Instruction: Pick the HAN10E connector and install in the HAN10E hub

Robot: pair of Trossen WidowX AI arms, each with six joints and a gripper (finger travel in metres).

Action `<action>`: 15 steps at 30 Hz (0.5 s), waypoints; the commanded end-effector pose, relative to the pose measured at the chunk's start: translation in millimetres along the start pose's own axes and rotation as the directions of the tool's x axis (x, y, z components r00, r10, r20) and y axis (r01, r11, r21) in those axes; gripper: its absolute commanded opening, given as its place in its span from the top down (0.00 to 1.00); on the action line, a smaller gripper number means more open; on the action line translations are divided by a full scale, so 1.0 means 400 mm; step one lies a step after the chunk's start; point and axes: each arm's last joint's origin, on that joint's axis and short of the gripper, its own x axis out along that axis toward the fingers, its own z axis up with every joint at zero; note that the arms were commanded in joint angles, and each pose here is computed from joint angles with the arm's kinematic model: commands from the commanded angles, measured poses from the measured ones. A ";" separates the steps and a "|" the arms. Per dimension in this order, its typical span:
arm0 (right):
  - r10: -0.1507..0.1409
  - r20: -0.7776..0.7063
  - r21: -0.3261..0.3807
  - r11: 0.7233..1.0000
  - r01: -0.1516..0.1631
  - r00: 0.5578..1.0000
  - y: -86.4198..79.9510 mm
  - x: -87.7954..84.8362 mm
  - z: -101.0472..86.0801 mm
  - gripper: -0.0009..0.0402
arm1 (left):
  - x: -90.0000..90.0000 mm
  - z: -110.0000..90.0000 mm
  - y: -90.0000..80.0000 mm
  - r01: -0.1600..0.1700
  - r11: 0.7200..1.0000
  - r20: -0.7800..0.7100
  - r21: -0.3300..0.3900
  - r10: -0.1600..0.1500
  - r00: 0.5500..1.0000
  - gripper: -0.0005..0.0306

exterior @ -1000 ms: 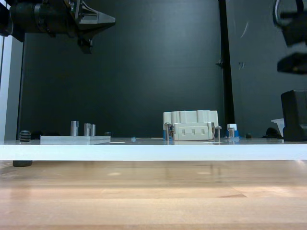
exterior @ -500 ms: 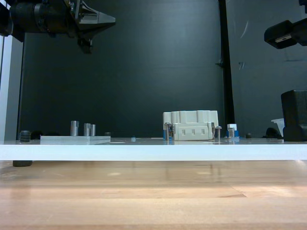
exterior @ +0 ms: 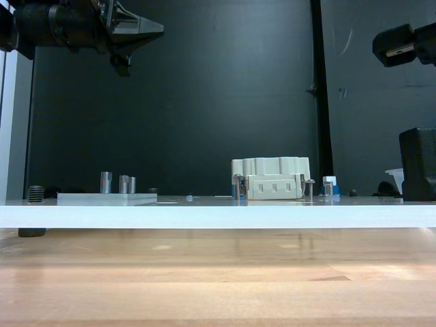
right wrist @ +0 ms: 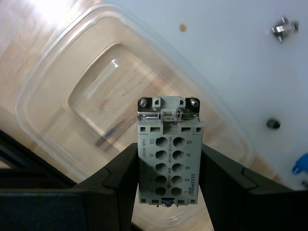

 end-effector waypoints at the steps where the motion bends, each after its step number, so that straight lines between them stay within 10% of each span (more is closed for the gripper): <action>1: -0.001 0.003 -0.124 0.992 0.002 1.000 -0.002 0.008 0.010 0.95 | 0.000 0.000 0.000 0.000 1.000 0.000 0.000 0.000 1.000 0.98; 9: -0.008 0.009 -0.450 0.893 0.011 1.000 -0.013 0.022 0.040 0.95 | 0.000 0.000 0.000 0.000 1.000 0.000 0.000 0.000 1.000 0.98; 15: -0.012 0.015 -0.691 0.723 0.019 1.000 -0.030 0.013 0.067 0.95 | 0.000 0.000 0.000 0.000 1.000 0.000 0.000 0.000 1.000 0.98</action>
